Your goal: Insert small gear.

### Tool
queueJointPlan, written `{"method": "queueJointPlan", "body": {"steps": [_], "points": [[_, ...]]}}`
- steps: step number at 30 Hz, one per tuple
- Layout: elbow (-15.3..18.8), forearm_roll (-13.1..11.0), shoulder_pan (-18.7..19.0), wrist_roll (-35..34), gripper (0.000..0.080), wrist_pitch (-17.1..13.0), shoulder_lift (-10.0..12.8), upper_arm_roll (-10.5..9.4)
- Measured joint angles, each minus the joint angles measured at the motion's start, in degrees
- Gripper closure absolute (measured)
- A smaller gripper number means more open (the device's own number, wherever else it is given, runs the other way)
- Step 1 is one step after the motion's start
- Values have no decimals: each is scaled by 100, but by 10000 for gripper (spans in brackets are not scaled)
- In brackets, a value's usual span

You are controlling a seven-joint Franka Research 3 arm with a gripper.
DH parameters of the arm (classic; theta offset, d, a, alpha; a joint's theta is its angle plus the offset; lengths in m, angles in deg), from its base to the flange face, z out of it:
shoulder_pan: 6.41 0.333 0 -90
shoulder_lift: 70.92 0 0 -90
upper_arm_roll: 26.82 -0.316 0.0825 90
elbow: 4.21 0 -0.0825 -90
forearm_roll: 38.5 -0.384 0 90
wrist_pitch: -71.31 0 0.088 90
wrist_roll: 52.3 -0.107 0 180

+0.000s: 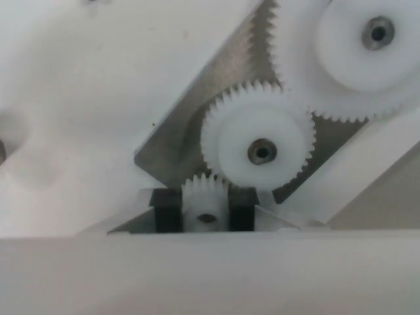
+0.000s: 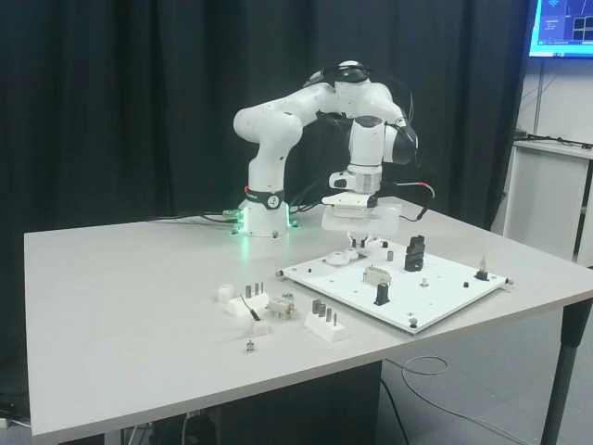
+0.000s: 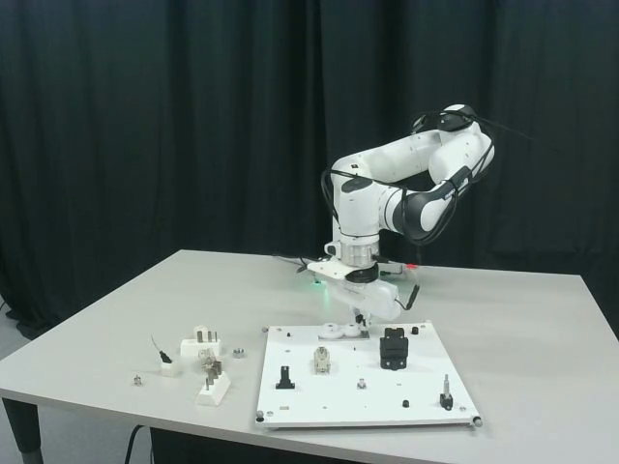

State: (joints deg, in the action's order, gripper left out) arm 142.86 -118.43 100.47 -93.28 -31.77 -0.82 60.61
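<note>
Two distant room views; wrist camera close.

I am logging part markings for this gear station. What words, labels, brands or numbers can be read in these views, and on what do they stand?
No text can be read in any view.
Wall screen: some light marks, too small to read.
Gears, white board, arm: no markings visible.

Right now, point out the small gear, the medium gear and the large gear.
small gear (image 1: 205, 200), wrist view, on its toothed face between the black pads.
medium gear (image 1: 257, 138), wrist view, on its flat face above the bore.
large gear (image 1: 348, 56), wrist view, on its raised hub.
</note>
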Motion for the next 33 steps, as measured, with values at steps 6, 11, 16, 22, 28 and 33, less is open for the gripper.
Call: {"method": "queueJointPlan", "body": {"steps": [6, 11, 16, 22, 28, 33], "points": [[3, 0, 0, -276, 659, 0, 0, 1], [6, 0, 0, -622, 659, 0, 0, 1], [13, 0, 0, -1100, 660, 0, 0, 2], [19, 2, 0, -1681, 660, 0, 0, 2], [20, 9, 4, -1980, 660, -1, 4, 1], [20, 11, 20, -1884, 660, -18, 7, -4]]}}
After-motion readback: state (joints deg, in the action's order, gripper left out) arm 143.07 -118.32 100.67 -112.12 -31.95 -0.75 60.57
